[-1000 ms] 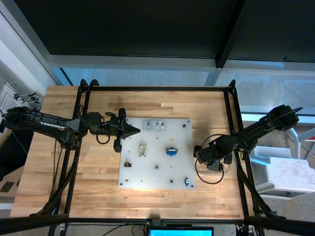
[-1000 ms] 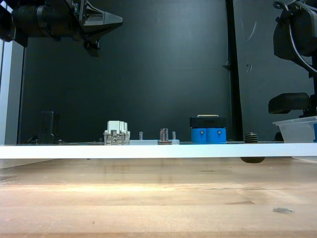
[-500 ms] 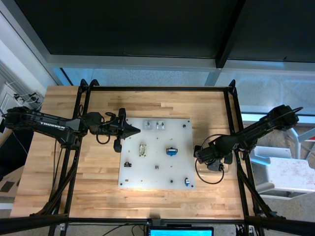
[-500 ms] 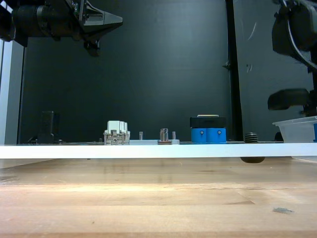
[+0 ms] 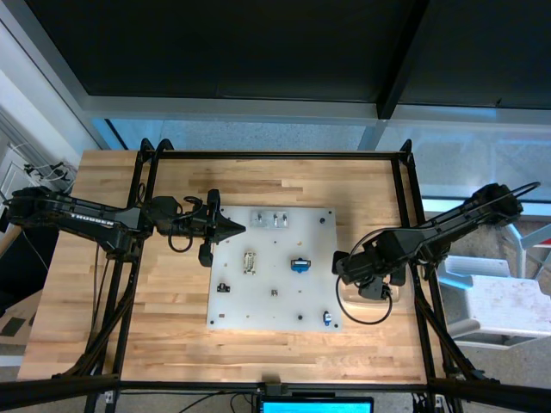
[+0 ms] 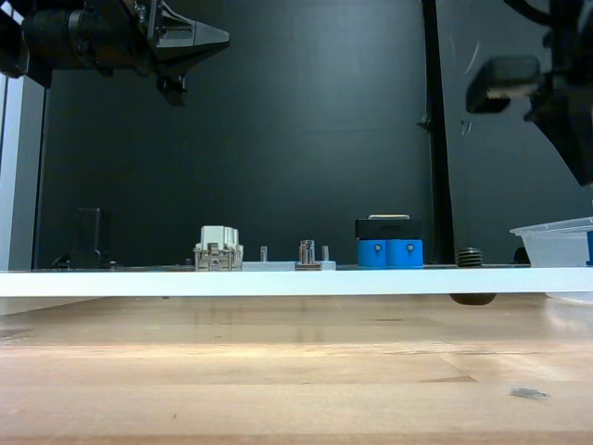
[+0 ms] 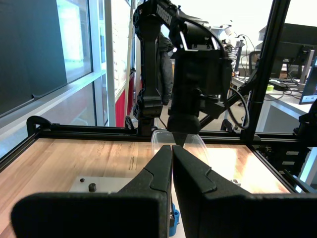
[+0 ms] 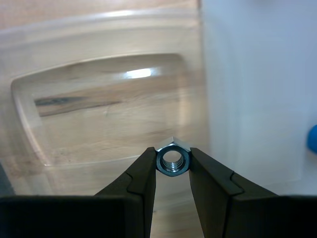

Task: Pick the M12 fastener and fasten on the M12 threads

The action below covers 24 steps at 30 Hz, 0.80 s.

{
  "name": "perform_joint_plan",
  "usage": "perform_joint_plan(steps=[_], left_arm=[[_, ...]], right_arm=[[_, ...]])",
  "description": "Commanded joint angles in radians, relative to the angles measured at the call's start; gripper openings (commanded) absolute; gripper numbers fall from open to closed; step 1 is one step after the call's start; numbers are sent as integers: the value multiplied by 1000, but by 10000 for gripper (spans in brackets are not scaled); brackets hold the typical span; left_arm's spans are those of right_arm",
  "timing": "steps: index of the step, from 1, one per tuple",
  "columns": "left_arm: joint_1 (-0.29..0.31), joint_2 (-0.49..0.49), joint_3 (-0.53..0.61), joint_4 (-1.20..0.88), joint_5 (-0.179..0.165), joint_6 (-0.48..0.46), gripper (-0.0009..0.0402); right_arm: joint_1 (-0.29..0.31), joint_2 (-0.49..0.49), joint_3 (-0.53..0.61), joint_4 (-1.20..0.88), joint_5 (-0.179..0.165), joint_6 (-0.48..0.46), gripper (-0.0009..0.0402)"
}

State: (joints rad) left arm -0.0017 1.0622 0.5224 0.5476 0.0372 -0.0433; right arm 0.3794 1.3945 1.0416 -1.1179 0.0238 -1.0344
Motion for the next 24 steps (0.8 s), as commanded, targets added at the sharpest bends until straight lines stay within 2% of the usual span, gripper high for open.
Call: perform_joint_plan(steps=[1, 10, 24], left_arm=[[0, 0, 0, 0, 0, 0, 0], [0, 0, 0, 0, 0, 0, 0], [0, 0, 0, 0, 0, 0, 0]], right_arm=[[1, 56, 79, -23, 0, 0, 16], [25, 253, 305, -59, -2, 2, 16], [60, 531, 589, -66, -2, 5, 16]])
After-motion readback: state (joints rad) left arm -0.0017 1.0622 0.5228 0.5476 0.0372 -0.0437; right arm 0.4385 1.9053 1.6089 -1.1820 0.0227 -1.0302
